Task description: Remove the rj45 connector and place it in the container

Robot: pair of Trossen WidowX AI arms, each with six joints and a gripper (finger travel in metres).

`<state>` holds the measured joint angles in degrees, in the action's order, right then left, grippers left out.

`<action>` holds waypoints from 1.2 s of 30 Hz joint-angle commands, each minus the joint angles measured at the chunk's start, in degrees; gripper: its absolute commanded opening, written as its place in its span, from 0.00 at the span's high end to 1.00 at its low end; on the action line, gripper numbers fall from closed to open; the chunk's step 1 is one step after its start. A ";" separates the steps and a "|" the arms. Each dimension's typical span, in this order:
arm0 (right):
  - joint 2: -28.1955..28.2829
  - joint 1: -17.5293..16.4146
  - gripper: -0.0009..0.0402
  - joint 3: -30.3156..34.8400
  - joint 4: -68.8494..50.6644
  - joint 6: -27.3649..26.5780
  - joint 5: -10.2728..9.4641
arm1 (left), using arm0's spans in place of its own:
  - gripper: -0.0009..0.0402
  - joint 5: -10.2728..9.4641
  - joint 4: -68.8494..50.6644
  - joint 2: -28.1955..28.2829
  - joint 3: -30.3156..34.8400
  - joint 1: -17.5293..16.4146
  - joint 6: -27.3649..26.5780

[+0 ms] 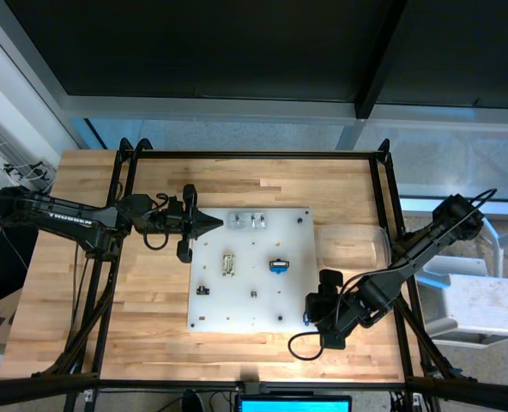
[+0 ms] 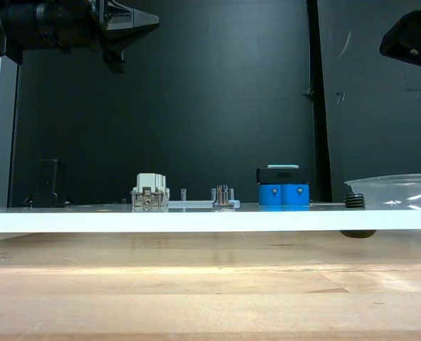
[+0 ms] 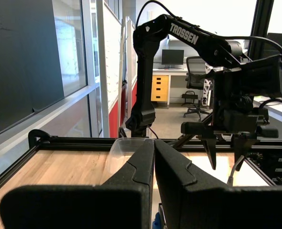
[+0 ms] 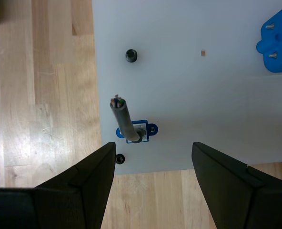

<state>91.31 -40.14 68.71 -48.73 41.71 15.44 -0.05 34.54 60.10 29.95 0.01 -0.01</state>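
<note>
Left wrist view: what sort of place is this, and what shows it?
Probably an office robotics lab: a desk monitor, yellow drawers and an office chair stand behind the wooden table. The left gripper, shut, hovers at the white board's far-left corner; the right gripper, open, hangs over its near-right corner.

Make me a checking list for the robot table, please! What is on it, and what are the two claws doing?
Surface: wooden table with a white board lying flat in its middle.
Job's things: rj45 connector plugged into a blue mount near a board corner; clear container on the wood right of the board.
Clutter: blue block, grey socket and metal fixture, all on the board.
Grippers: left gripper shut, raised over the board's far left corner; right gripper open, over the connector.
Cables: grey cable stub on the connector; black cable loop by the right arm.
Surroundings: black frame around the table; lit screen at the near edge.
</note>
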 commanded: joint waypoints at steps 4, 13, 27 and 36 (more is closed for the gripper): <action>1.07 0.00 0.44 -0.55 2.16 -0.68 0.07 | 0.98 0.02 0.00 0.02 0.00 -0.02 0.00; 1.05 0.02 0.44 -4.57 7.48 -0.72 0.07 | 0.98 0.02 0.00 0.02 0.00 0.00 0.00; 1.07 0.15 0.44 -7.93 12.35 -1.90 1.57 | 0.98 0.02 0.00 0.02 0.00 0.00 0.00; 1.07 0.26 0.47 -8.26 12.28 -1.88 2.93 | 0.98 0.02 0.00 0.02 0.00 0.00 0.00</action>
<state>92.36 -39.86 60.42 -36.10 39.68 18.39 -0.05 34.52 60.10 29.95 0.01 -0.01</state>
